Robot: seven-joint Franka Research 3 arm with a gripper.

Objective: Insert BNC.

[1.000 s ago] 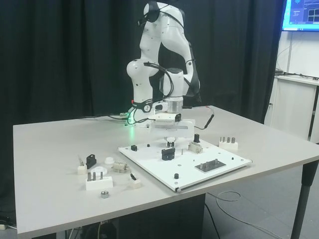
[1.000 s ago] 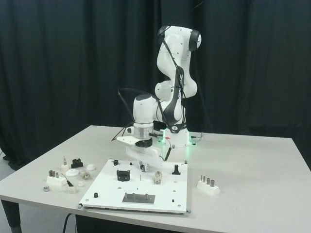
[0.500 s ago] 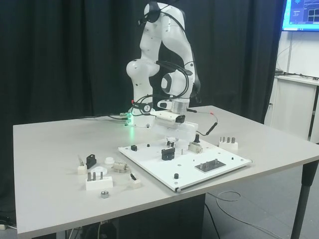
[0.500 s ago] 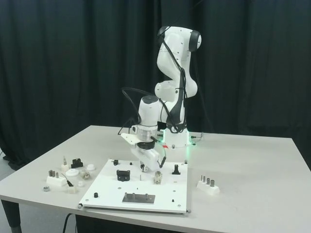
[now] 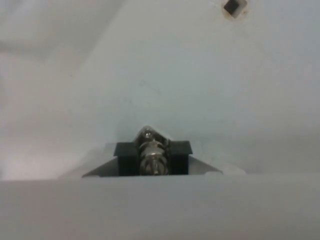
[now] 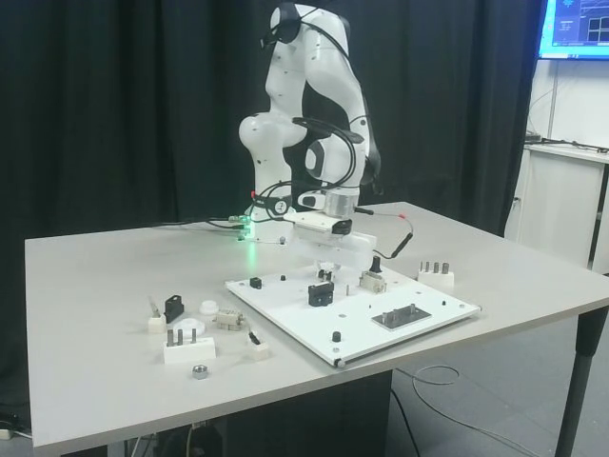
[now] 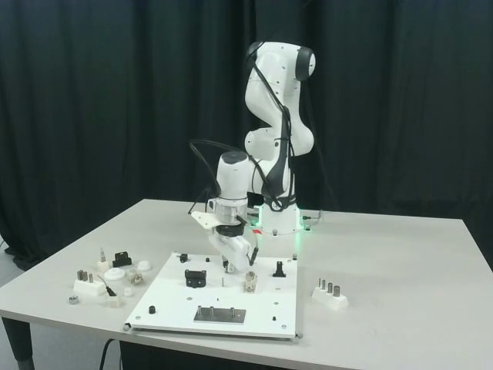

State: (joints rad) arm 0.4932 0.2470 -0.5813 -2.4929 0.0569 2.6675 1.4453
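BNC connector (image 5: pixel 151 156) clamped in my end effector (image 7: pixel 229 264).
I am holding it low over the white board (image 7: pixel 218 299) on the grey surface (image 7: pixel 400 266).

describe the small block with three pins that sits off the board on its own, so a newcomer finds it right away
Start at the white board in front of the arm. Beyond the board edge opposite the loose-parts cluster, a small white block sits alone on the grey table. Three short grey pins stand on it in a row, and nothing lies near it.
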